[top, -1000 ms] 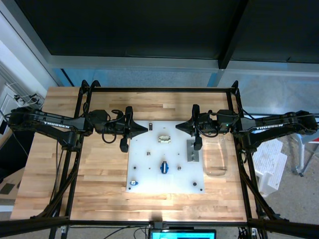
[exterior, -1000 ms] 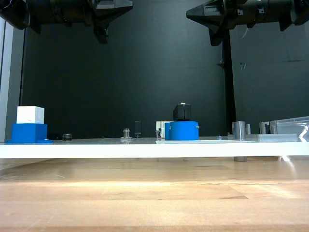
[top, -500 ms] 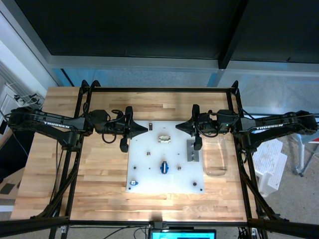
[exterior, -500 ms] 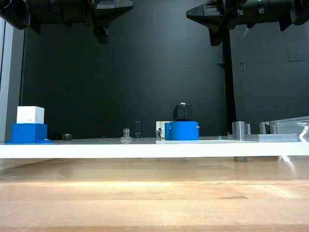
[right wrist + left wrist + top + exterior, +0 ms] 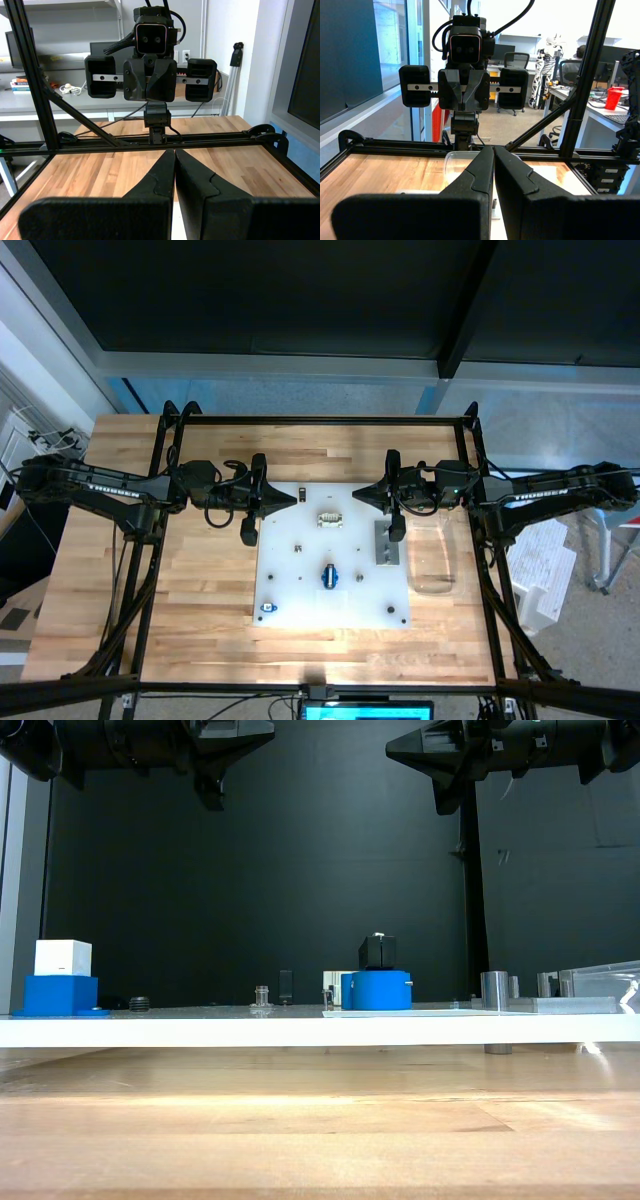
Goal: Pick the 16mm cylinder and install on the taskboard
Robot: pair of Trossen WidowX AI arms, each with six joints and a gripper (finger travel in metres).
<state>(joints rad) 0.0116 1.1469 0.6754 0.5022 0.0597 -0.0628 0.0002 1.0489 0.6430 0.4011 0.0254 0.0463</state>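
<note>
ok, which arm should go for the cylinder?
Right, probably. The cylinder stands on the right half of the board, nearer the right gripper. The left gripper hovers further off. Both are shut, raised over the board's far edge.

Everything robot-side was plain black: left gripper (image 5: pixel 293 498) at the upper left of the white taskboard (image 5: pixel 300 585), right gripper (image 5: pixel 360 495) at its upper right. The board had a bright blue part (image 5: pixel 329 576), grey block (image 5: pixel 386 543), beige connector (image 5: pixel 328 518) and silvery 16mm cylinder (image 5: pixel 495 990). The surface (image 5: pixel 200 580) was pale wood in plank stripes.
</note>
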